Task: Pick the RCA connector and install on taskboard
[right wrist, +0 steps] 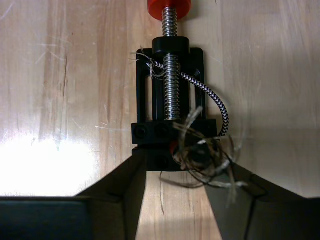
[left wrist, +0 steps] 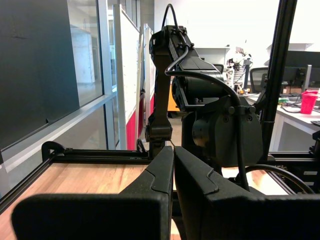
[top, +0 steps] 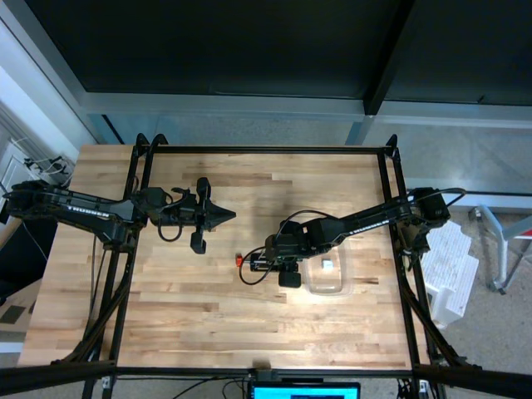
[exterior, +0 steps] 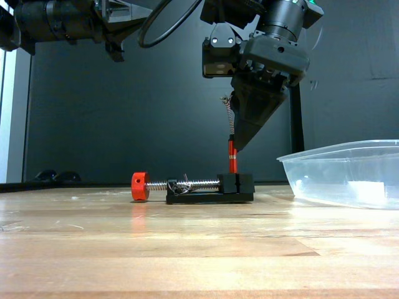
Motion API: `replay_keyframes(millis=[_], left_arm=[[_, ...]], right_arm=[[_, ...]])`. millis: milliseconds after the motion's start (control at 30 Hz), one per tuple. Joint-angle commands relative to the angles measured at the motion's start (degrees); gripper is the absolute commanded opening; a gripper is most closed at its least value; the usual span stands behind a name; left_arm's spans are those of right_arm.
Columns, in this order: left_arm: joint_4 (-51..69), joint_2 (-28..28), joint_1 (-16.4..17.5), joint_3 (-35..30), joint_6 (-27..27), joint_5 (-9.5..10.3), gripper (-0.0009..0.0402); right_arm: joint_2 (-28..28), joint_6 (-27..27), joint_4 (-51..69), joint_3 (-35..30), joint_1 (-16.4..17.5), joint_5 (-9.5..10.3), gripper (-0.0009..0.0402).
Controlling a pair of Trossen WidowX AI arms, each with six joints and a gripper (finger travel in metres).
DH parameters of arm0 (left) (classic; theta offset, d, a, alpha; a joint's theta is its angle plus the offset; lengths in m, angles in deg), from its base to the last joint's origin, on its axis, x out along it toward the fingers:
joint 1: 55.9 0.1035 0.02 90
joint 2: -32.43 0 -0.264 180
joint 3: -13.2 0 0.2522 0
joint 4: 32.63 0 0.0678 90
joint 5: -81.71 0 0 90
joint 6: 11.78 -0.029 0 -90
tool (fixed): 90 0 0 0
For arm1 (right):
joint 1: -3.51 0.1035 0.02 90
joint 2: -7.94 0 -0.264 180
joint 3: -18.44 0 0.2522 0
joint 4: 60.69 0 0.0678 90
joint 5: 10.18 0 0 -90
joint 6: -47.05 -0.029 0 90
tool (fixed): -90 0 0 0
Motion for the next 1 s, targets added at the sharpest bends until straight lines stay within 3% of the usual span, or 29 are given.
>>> replay_keyframes(millis=[33, 433, 1000], left_arm=[[0.0, 0.0, 0.0, 0.0, 0.0, -0.02, 0.0000], [0.0, 0.0, 0.0, 0.0, 0.0, -0.02, 0.0000], [1.0, 0.0, 0.0, 0.0, 0.0, -0.02, 0.0000]], right_arm=[[1.3, -0.1, 0.3, -0.2, 0.0, -0.28, 0.0187], [8.0, 0.0, 4.0, -0.2, 0.3, -0.28, 0.0210], [10.5, 0.4, 4.5, 0.7, 0.3, -0.28, 0.0167]])
